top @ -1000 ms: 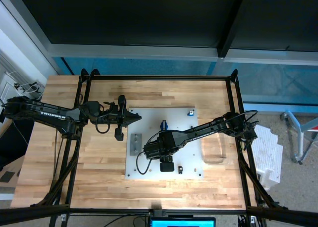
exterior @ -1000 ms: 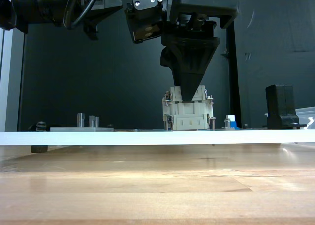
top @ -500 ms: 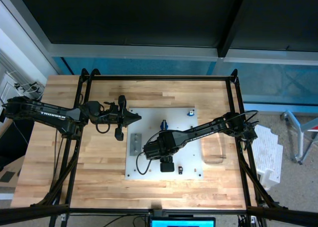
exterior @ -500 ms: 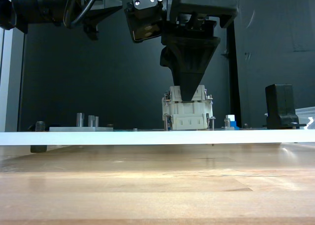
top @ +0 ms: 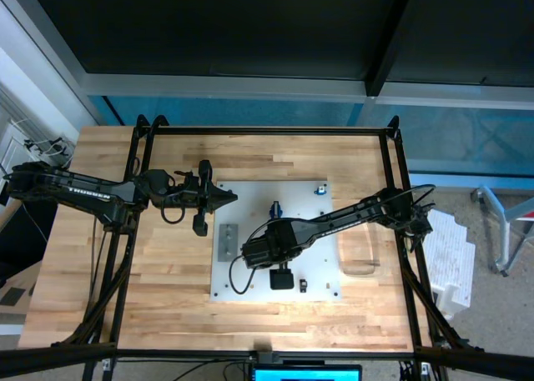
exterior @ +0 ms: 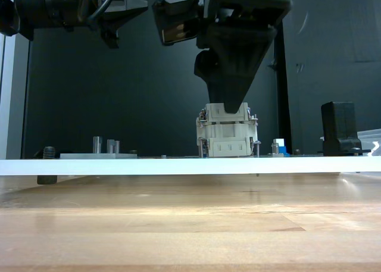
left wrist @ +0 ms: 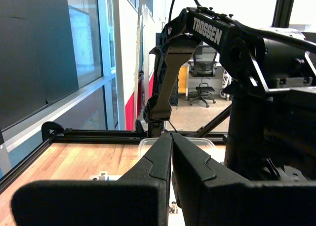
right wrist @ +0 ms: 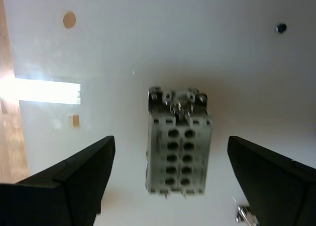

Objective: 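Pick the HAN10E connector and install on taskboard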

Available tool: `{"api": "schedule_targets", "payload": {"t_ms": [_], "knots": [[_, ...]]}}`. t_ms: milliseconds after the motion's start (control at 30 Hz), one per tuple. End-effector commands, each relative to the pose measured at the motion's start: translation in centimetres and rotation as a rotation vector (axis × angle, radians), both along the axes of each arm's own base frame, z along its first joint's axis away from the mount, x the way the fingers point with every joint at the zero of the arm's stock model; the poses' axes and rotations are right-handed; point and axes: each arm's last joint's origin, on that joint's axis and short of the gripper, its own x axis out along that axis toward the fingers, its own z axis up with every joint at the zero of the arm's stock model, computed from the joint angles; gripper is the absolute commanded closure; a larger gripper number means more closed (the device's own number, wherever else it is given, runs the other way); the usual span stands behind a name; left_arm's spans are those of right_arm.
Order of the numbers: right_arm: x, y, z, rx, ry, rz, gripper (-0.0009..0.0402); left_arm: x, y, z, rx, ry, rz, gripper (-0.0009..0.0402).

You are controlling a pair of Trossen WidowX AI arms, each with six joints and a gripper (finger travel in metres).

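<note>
A: Left gripper (top: pixel 225 196)?
B: Fingers pressed together. Its arm stretches level from the left edge, with the tip over the taskboard's (top: pixel 321 264) far left corner.
A: Right gripper (top: pixel 280 274)?
B: That arm reaches across the board, wrist bent straight down. Its jaws are spread wide, one on either side of the HAN10E connector (right wrist: pixel 178 147), which stands on the board untouched.

Pale wooden plank surface (top: pixel 167 289) sits within a black metal frame (top: pixel 267 132). Tall glazed windows (left wrist: pixel 84 43) admit daylight; dark office chair (left wrist: pixel 202 86) beyond.
</note>
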Motion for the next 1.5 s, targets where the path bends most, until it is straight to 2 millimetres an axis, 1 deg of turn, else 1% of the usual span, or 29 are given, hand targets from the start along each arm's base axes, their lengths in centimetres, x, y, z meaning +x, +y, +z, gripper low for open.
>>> {"api": "schedule_targets", "payload": {"t_ms": [33,200,400,600,700,1000,1100,1267,1367,1500], "knots": [[-0.4,-0.2,1.0,-0.001,-0.007,-0.004,0.0042,0.0,0.0,0.0,0.000,0.000,0.000,0.0392],[-1.4,-0.6,3.3,-0.021,-0.050,-0.011,0.0025,0.0,0.0,0.0,0.000,0.000,0.000,0.0392],[-2.8,-1.3,6.0,-0.024,-0.101,-0.020,0.0024,0.0,0.0,0.0,0.000,0.000,0.000,0.0392],[-4.2,-1.8,7.9,-0.017,-0.128,-0.024,0.0024,0.0,0.0,0.0,0.000,0.000,0.000,0.0392],[-4.6,-2.0,8.3,-0.017,-0.130,-0.021,0.0024,0.0,0.0,0.0,0.000,0.000,0.000,0.0392],[-4.7,-2.0,7.7,-0.016,-0.130,-0.022,0.0024,0.0,0.0,0.0,0.000,0.000,0.000,0.0392],[-4.8,-2.4,8.1,0.011,-0.181,-0.035,0.0024,0.0,0.0,0.0,0.000,0.000,0.000,0.0392],[-6.0,-3.7,8.8,0.033,-0.292,-0.059,0.0031,0.0,0.0,0.0,0.000,0.000,0.000,0.0392],[-7.0,-4.4,9.6,0.053,-0.411,-0.052,0.0049,0.0,0.0,0.0,0.000,0.000,0.000,0.0392],[-8.8,-5.9,10.2,0.065,-0.522,-0.071,0.0086,0.0,0.0,0.0,0.000,0.000,0.000,0.0392]]}}
